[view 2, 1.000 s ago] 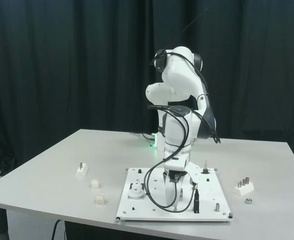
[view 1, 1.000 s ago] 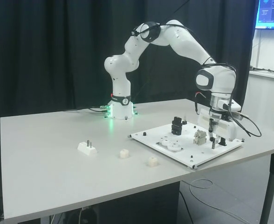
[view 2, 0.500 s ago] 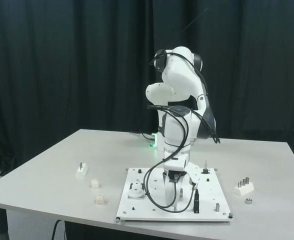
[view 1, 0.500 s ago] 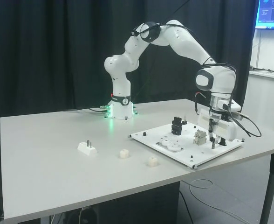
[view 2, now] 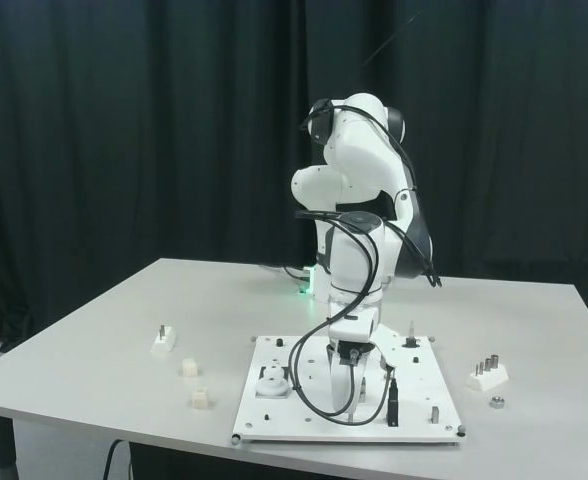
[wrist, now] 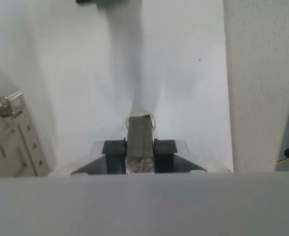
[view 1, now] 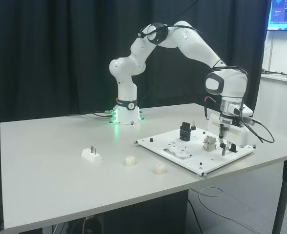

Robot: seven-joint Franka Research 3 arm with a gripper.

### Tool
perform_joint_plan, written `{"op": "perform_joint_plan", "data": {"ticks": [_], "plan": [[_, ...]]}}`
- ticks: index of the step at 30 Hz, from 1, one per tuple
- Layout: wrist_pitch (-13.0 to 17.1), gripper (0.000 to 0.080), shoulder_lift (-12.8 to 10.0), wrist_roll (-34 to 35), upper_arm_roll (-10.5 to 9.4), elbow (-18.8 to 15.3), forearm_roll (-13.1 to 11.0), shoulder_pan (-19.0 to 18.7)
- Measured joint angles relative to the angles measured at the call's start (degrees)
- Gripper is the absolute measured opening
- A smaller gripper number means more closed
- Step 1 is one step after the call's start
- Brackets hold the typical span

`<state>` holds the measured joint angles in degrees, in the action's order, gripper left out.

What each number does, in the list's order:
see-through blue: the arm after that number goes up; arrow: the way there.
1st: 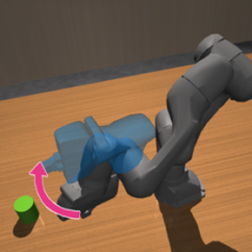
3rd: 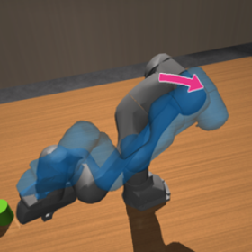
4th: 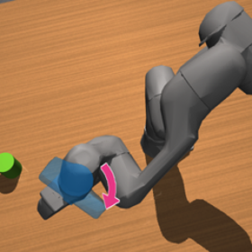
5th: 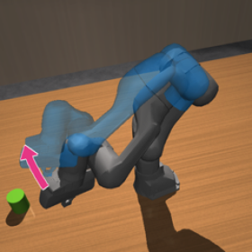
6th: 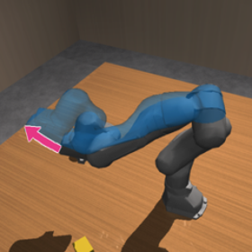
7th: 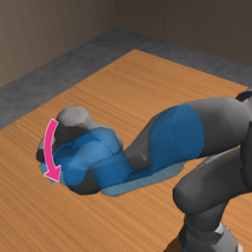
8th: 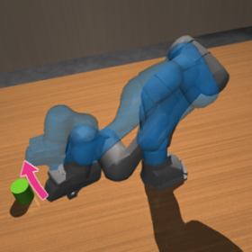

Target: Insert square peg 3.

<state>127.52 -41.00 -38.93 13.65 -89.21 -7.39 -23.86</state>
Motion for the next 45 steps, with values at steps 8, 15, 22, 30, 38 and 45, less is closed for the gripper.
{"op": "perform_joint_plan", "data": {"ticks": [8,15,22,30,38,45], "plan": [[0.06,0.0115,-0.02,1.59,-0.13,0.05,0.0,0.0],[0.06,0.0115,-0.02,2.59,-0.15,0.05,0.0,0.0],[-0.08,0.0115,-0.01,4.86,-0.12,0.06,0.0,0.01],[-0.19,0.0115,0.0,5.8,-0.07,0.06,0.0,0.04],[-0.19,0.0115,0.0,6.07,-0.07,0.06,0.0,0.04],[-0.19,0.0115,0.0,4.14,-0.07,0.06,0.0,0.04]]}}
